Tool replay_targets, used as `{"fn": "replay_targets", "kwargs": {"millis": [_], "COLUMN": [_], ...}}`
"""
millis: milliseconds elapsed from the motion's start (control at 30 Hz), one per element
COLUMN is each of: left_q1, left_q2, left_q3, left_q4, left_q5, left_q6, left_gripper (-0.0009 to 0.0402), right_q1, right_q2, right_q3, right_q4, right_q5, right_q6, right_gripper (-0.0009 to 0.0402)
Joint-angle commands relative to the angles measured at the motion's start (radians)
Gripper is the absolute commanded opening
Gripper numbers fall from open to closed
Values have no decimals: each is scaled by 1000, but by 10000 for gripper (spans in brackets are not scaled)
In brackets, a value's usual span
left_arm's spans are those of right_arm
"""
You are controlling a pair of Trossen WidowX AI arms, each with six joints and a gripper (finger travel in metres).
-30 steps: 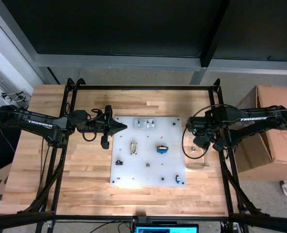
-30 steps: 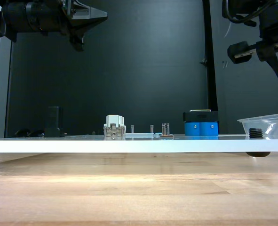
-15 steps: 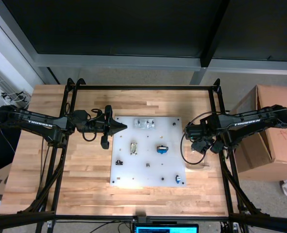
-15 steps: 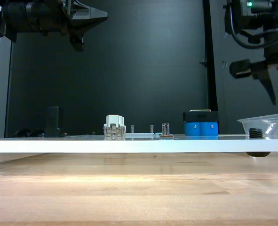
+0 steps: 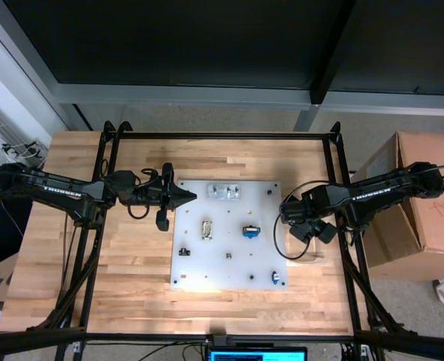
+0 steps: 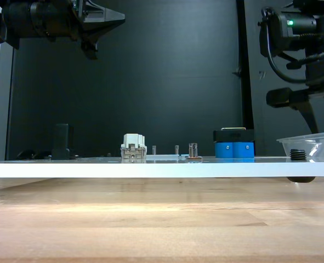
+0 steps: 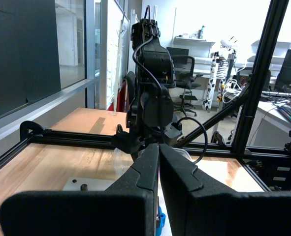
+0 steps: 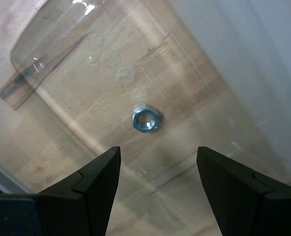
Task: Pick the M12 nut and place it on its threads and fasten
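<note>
The small silver nut [image 8: 145,121] lies flat and free on the floor of the clear tray [image 8: 61,54], clear of its stud. My right gripper [image 8: 159,158] hangs open just above it, one finger on each side and neither touching it. In the high view this gripper [image 5: 308,228] covers the tray [image 5: 312,254] at the board's right edge and hides the nut. The black ribbed stud [image 6: 299,155] stands bare in the low view. My left gripper [image 5: 187,196] is held high at the board's far left edge, its fingers [image 7: 150,169] shut on nothing.
The white board [image 5: 206,274] carries a blue block [image 5: 250,231], a beige connector [image 5: 206,229] and small posts. A cardboard box [image 5: 424,203] stands off the table's right side. The black frame rails [image 5: 222,135] ring the table.
My right gripper has come down and shifted left over the clear tray, closer to the nut. The left arm has not moved, and the nut lies where it was.
</note>
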Motion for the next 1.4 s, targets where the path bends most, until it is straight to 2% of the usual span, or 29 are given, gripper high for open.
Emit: {"fn": "replay_targets", "kwargs": {"millis": [33,633,767,1400], "left_q1": [0,0,0,0], "left_q2": [0,0,0,0], "left_q3": [0,0,0,0], "left_q4": [1,1,0,1], "left_q5": [0,0,0,0], "left_q6": [0,0,0,0], "left_gripper": [0,0,0,0], "right_q1": [7,40,43,48], "right_q2": [12,43,43,43], "right_q3": [-18,-135,-152,-156], "right_q4": [24,222,232,240], "right_q5": [0,-5,-23,-23], "right_q6": [21,73,73,72], "right_gripper": [216,211,200,84]}}
